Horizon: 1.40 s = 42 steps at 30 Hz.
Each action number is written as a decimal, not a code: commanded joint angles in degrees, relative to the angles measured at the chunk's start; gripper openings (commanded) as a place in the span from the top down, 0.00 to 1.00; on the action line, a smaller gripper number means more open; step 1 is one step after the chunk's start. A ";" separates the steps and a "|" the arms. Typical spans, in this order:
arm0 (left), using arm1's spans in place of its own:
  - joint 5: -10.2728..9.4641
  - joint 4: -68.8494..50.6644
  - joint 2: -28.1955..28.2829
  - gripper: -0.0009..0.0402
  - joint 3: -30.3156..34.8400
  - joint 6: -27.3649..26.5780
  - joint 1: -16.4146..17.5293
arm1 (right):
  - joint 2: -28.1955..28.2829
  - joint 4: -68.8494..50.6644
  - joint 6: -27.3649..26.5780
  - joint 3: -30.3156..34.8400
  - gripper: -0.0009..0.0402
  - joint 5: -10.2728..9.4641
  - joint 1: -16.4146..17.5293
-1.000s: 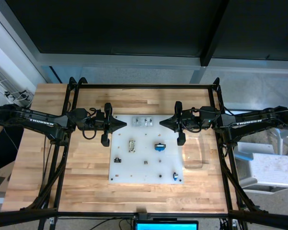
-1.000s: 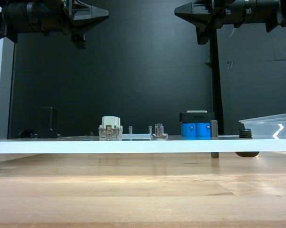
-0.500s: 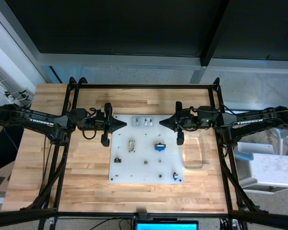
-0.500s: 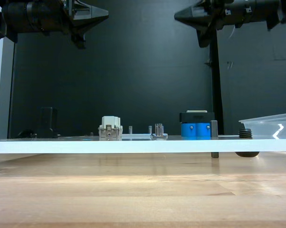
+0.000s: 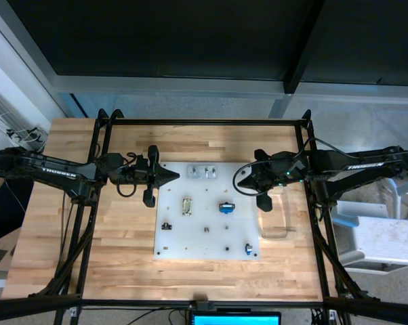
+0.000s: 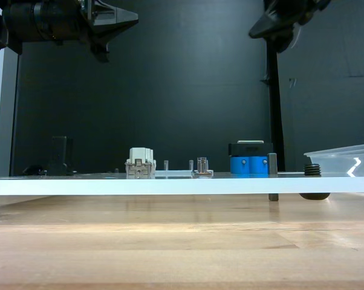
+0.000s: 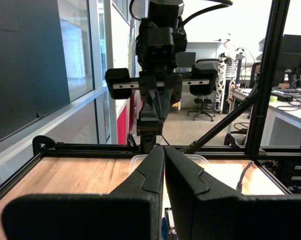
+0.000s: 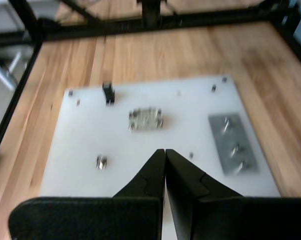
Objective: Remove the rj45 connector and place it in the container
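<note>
The rj45 connector is a tiny dark plug with a blue-white bit, seated near the front right corner of the white board. The container is a clear shallow tray on the wood just right of the board, also seen in the low view. My right gripper is shut and tilted down, high over the board's back right part, well behind the connector. In the right wrist view, my right gripper points at the board and the connector is out of view. My left gripper is shut, hovering at the board's back left edge.
On the board stand a bright-blue block, a silver-beige connector, a metal plate at the back and a small dark piece. A black frame rings the table.
The right arm has swung and pitched its gripper downward toward the board, the tip shifting slightly nearer. The left arm has not moved.
</note>
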 commanded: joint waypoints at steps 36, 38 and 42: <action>0.00 0.00 0.02 0.98 0.02 0.00 0.00 | 15.17 -33.33 24.26 14.51 0.98 2.97 24.04; 0.00 0.00 0.02 0.98 0.02 0.00 0.02 | 16.13 -33.33 25.27 14.84 0.98 2.97 25.40; 0.00 0.00 0.02 0.98 0.02 0.00 0.00 | 18.03 -33.42 27.10 15.74 0.98 2.89 27.21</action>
